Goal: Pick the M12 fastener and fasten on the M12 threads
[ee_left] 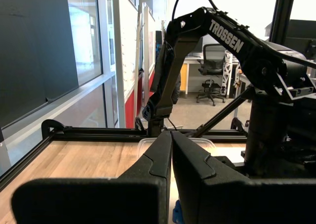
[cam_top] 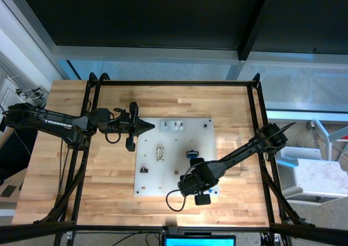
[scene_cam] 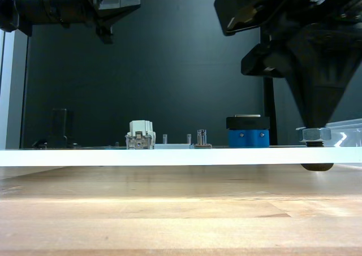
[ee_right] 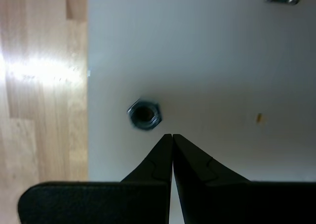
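Viewing from above, I note the white board (cam_top: pixel 157 183) lying mid-table. The right arm (cam_top: pixel 244 148) slants in from the right edge, with its wrist over the board's near right part. The left arm (cam_top: pixel 49 121) stretches level from the left edge and ends above the board's far left side.

The left gripper (cam_top: pixel 151 126) hangs high over the board. Its fingers (ee_left: pixel 158 155) are pressed together on nothing.

The right gripper (scene_cam: pixel 317 125) points straight down. Its fingers (ee_right: pixel 160 155) are clenched tip to tip and empty.

The nut (scene_cam: pixel 315 134) is small, silver and six-sided, with a dark bore. In the low view it sits level on its stud (scene_cam: pixel 315 144), with a thin band of black showing beneath it. There the right gripper's tip stands directly above the nut, touching or nearly so; I cannot tell which. The right wrist view shows the nut on the board near its edge, just beyond the fingertips and not between them.
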Robot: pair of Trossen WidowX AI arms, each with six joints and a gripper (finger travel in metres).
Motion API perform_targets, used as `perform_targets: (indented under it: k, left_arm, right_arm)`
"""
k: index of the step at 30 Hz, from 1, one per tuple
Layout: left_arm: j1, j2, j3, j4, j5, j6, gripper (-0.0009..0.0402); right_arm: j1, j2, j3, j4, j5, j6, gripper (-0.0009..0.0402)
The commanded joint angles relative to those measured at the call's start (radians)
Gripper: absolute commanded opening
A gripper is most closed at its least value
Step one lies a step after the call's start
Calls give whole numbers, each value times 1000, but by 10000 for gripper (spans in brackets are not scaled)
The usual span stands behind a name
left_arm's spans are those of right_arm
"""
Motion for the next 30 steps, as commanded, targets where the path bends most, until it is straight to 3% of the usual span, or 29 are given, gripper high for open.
perform_targets:
  k: [1,13,14,15,17,18,19,22,27,30]
  left_arm:
    - [0,0,0,0,0,0,0]
    - [0,0,0,0,0,0,0]
    - [0,0,0,0,0,0,0]
    - [0,0,0,0,0,0,0]
    - [0,0,0,0,0,0,0]
    - [0,0,0,0,0,0,0]
    - [0,0,0,0,0,0,0]
    - [0,0,0,0,0,0,0]
    - [0,0,0,0,0,0,0]
    - [0,0,0,0,0,0,0]
  right_arm:
    - [1,1,-1,15,0,1,0]
    - [1,1,-28,41,-8,15,0]
    - [1,1,-28,41,-37,12,0]
    - [1,0,-28,42,-105,-11,0]
    - [1,-2,-28,42,-294,-107,0]
    - [1,-3,-28,40,-351,-143,0]
    - [2,-5,-28,36,-356,-146,0]
    - [1,-5,-28,26,-268,-122,0]
    - [1,-5,-28,20,-78,-42,0]
    - [1,-5,-28,13,-50,-30,0]
